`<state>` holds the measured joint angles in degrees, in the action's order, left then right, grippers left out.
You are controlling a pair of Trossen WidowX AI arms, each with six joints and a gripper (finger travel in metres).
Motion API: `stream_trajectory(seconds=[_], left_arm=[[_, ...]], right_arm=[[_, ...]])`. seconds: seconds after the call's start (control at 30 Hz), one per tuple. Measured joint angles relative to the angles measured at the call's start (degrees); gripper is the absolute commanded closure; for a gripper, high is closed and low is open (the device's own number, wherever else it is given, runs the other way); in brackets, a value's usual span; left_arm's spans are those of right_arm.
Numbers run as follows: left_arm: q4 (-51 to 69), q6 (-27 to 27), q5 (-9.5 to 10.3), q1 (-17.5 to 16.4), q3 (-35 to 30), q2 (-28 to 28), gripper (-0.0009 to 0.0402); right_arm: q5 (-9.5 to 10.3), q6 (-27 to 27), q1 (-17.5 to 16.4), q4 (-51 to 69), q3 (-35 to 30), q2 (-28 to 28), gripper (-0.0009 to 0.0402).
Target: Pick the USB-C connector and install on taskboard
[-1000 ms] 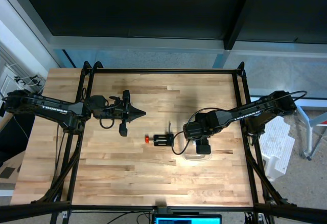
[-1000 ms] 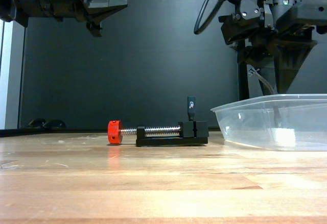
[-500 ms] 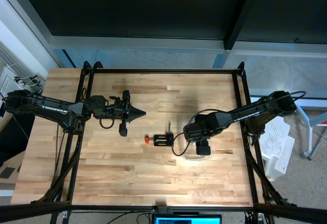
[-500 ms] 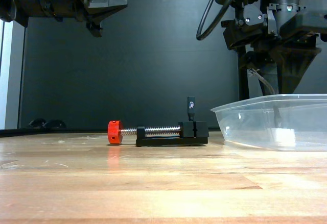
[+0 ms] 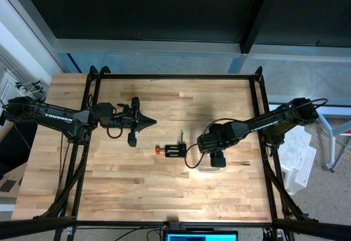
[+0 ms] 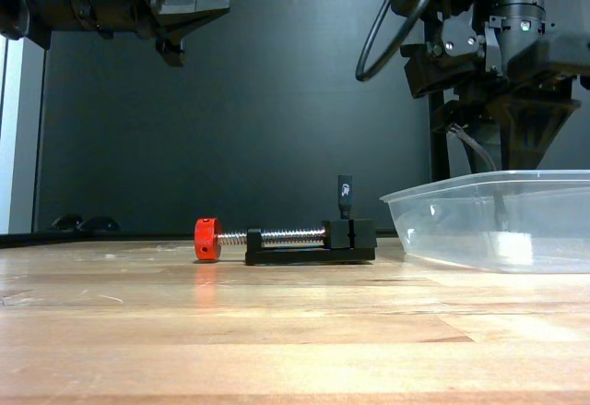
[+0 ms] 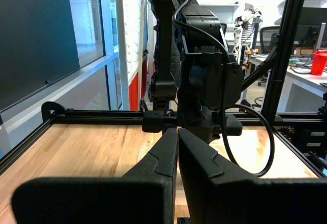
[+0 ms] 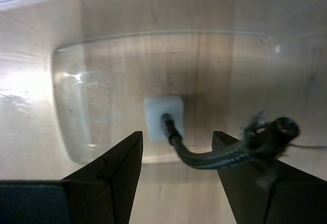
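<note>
Overhead first: the small black rectangular taskboard with its orange-red knob lies near the middle of the wooden worktop. Just to its right sits a clear plastic tray. The right gripper hangs above that tray, pointing down. The left gripper is parked well apart, over the worktop's left half.

From worktop height, the taskboard shows a thin dark post standing upright at the end away from the knob. The tray's near wall is just beside that end. The right gripper hovers over the tray, not yet down inside.

The left wrist camera shows the left gripper with its fingers pressed together, holding nothing.

The right wrist camera gives the useful look. The right gripper's fingers are spread apart and empty, straddling the tiny dark grey-black USB-C connector. It lies on the tray floor with its tip over a small whitish square piece, and a braided cable trails from it.

The step in hand looks like the descent to grasp. Doing it well probably means coming straight down with the connector centred between the fingers. They should close on the dark shell rather than the cable or the white square, and stay clear of the tray walls.
</note>
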<state>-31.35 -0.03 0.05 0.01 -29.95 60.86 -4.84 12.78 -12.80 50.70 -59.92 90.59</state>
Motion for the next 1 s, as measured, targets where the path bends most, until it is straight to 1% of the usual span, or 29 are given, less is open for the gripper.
stream_trajectory(seconds=[0.33,0.8,0.9,1.0], left_arm=[[0.0,0.0,-0.02,0.0,0.0,0.0,0.0393],[0.0,0.0,0.0,0.0,0.0,0.0,0.0393],[0.0,0.0,-0.02,0.0,0.0,0.0,0.0393],[0.0,0.0,-0.02,0.0,0.0,0.0,0.0393]], right_arm=[[-0.11,-0.5,0.0,-2.0,0.8,1.5,0.0205],[-0.07,-0.6,0.0,-4.3,2.9,1.6,0.0206],[0.04,-0.4,-0.1,-4.9,3.2,1.6,0.0214],[0.09,-0.3,-0.1,-5.1,3.3,1.6,0.023]])
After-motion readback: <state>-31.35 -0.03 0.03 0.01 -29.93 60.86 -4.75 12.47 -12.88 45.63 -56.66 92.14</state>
